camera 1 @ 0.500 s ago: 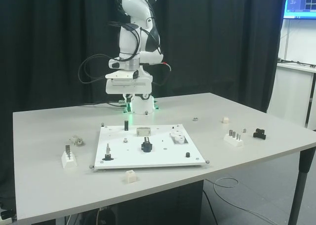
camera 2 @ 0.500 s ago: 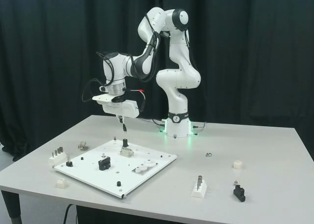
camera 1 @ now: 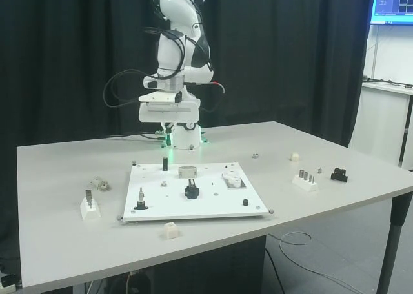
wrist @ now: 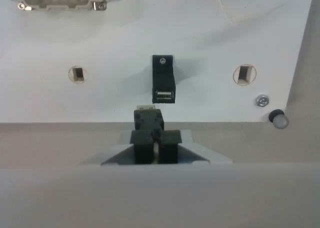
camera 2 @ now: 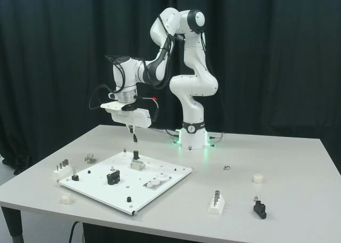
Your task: Place USB.
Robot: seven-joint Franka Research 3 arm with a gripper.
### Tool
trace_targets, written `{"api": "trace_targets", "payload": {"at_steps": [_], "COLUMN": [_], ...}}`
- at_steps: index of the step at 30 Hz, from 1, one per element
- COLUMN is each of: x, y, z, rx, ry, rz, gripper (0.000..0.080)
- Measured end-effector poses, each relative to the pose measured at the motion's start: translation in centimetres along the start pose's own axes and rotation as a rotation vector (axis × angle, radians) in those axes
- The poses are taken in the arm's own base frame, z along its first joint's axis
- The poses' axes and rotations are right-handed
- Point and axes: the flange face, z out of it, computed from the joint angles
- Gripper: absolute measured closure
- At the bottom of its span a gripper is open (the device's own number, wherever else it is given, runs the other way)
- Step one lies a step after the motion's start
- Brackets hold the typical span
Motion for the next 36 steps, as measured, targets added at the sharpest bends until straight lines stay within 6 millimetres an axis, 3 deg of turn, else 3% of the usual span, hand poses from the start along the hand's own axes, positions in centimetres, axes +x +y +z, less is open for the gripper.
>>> {"api": "trace_targets", "payload": {"at_steps": [36], "x": [-0.1], "y": [-0.76], "z": [-0.34], "rx": [0.007], "ry": [0.036], "rz": [-0.026], "gripper": [0.0785]}}
